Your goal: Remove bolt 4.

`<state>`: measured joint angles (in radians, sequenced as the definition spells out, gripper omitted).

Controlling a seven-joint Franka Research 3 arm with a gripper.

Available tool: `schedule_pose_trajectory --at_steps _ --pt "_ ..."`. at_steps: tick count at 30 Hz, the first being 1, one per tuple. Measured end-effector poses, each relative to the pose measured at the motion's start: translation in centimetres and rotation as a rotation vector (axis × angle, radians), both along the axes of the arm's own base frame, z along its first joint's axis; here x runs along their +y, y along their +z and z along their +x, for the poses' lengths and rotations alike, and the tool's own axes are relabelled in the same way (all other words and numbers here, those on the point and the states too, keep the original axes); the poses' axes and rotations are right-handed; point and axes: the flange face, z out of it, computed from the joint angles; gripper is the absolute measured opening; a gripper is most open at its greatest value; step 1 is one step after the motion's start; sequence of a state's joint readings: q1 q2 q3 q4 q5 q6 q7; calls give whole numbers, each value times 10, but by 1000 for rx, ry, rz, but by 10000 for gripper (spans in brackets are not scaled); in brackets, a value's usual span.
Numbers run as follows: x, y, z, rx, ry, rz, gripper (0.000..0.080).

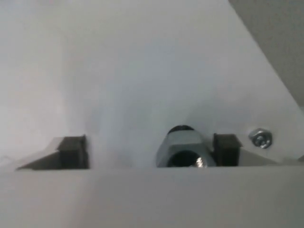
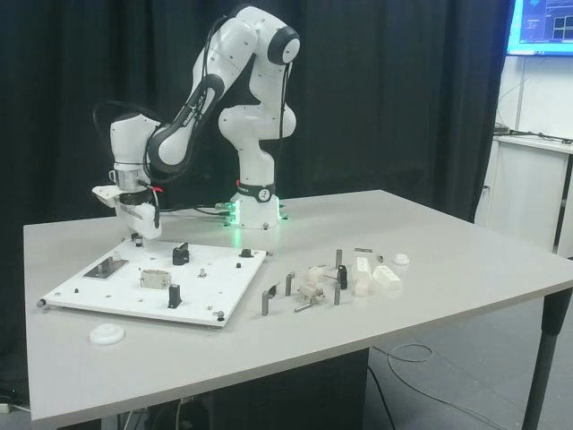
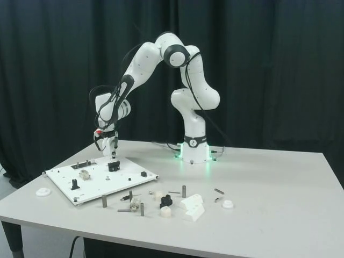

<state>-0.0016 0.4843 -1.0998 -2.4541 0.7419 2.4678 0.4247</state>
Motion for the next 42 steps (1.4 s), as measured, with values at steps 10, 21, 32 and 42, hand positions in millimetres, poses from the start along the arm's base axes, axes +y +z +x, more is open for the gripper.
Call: schedule_pose_trajectory --at_steps 10,21,32,42 --pt "-6 0 -11 8 25 -12 336" --pt "-7 0 -11 3 75 -8 229" --pt "-7 0 -11 -15 274 10 229" --pt "-9 0 -10 -40 505 33 228"
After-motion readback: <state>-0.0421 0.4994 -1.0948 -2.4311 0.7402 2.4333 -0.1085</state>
